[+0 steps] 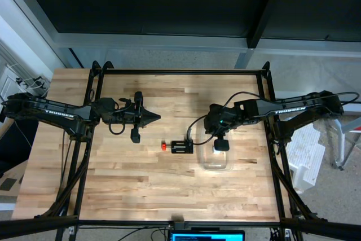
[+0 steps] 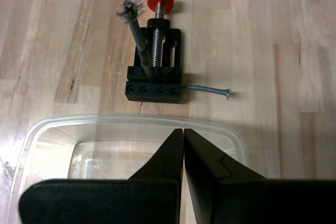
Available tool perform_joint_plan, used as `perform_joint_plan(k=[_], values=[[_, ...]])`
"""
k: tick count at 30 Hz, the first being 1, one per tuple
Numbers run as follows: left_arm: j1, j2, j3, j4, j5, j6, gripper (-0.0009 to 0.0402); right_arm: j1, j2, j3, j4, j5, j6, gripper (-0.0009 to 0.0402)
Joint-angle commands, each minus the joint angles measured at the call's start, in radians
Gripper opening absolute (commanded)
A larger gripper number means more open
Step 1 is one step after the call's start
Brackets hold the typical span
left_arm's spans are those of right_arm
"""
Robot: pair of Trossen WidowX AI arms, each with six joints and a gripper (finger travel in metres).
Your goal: Remove the USB-C connector from taskboard and place in the container
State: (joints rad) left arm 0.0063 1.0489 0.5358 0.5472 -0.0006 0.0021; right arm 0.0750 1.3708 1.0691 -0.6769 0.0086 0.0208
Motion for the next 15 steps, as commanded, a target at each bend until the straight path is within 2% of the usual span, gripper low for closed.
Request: perform_joint_plan(k=[1, 5, 7, 9, 15], values=[[0.0, 0.0, 0.0, 0.0, 0.0, 0.0, 0.0, 0.018, 0.047, 0.043, -0.031, 0.001, 0.028, 0.0019], [0.0, 0.0, 0.0, 0.0, 0.0, 0.0, 0.0, 0.026, 0.111, 0.098, -0.047, 0.005, 0.063, 0.006], [0.0, 0.0, 0.0, 0.0, 0.0, 0.0, 0.0, 0.031, 0.145, 0.126, -0.047, 0.024, 0.074, 0.008], [0.0, 0.0, 0.0, 0.0, 0.0, 0.0, 0.0, 0.039, 0.178, 0.156, -0.047, 0.026, 0.075, 0.0096], [0.0, 0.0, 0.0, 0.0, 0.0, 0.0, 0.0, 0.057, 0.261, 0.228, -0.047, 0.027, 0.076, 0.0113]])
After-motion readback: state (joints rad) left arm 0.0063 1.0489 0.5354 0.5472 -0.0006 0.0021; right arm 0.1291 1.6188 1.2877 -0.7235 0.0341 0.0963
